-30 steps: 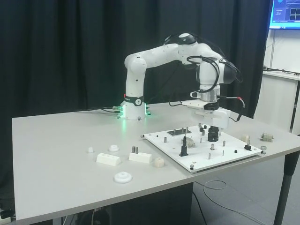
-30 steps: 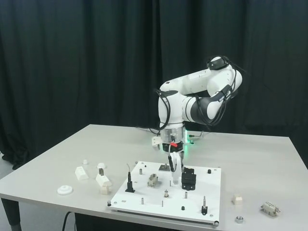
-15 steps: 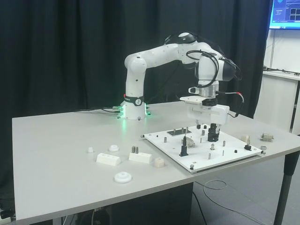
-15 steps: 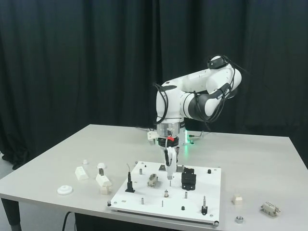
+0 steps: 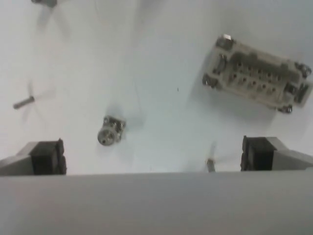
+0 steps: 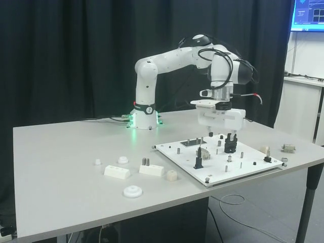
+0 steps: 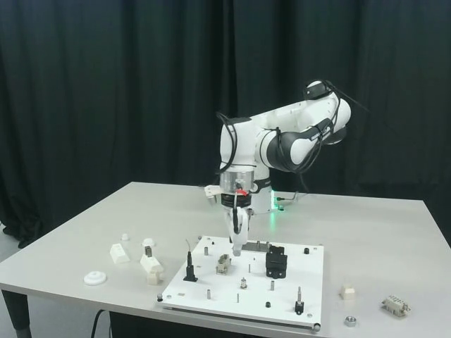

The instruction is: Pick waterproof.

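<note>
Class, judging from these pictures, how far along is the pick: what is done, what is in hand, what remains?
Done: the gripper is over the white board, above the multi-pin connector. In hand: nothing; the fingers are open and empty. Left: lowering, closing and lifting.

Arm: white, bent at elbow, reaching forward from its base | Wrist: pointing straight down | Pincer (image 6: 220, 134): fingers (image 5: 46, 157) spread wide apart, nothing between them, hanging in air

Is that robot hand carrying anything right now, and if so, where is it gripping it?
Nothing is held. The gripper is open above the white board, its fingers apart with only bare board between them.
</note>
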You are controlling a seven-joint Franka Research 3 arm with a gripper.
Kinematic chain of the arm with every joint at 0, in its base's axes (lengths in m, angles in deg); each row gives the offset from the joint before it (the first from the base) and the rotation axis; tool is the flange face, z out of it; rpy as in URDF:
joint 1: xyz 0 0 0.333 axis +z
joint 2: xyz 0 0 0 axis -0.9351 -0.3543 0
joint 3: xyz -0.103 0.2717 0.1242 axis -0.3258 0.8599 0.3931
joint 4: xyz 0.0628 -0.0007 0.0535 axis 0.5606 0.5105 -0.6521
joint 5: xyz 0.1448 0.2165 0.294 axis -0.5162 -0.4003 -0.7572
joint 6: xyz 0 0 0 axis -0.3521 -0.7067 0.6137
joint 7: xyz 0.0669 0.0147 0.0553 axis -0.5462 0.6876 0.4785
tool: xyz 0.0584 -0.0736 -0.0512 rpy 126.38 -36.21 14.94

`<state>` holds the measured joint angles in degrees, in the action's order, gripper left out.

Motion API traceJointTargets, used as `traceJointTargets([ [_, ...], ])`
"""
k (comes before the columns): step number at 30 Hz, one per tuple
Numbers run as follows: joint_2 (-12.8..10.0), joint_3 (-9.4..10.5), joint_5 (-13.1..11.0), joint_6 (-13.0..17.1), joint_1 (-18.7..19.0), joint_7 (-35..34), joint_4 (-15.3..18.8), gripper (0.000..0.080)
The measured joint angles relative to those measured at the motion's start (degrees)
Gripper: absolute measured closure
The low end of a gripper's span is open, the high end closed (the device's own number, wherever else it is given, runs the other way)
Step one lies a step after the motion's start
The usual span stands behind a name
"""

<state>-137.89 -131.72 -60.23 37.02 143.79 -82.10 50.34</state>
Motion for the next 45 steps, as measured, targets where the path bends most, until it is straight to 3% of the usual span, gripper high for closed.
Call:
traceJointTargets([
  [10,0.0,-0.58,0.0,-0.2,-1.9,1.8,-2.7,0.0003],
  [21,0.0,-1.58,0.0,-3.4,-2.5,1.3,-7.5,0.0003],
  [34,0.2,-2.78,0.3,-7.9,-2.5,-0.5,-15.0,0.0003],
  [45,0.6,-3.21,1.3,-11.2,-2.5,1.3,-23.3,0.0003],
])
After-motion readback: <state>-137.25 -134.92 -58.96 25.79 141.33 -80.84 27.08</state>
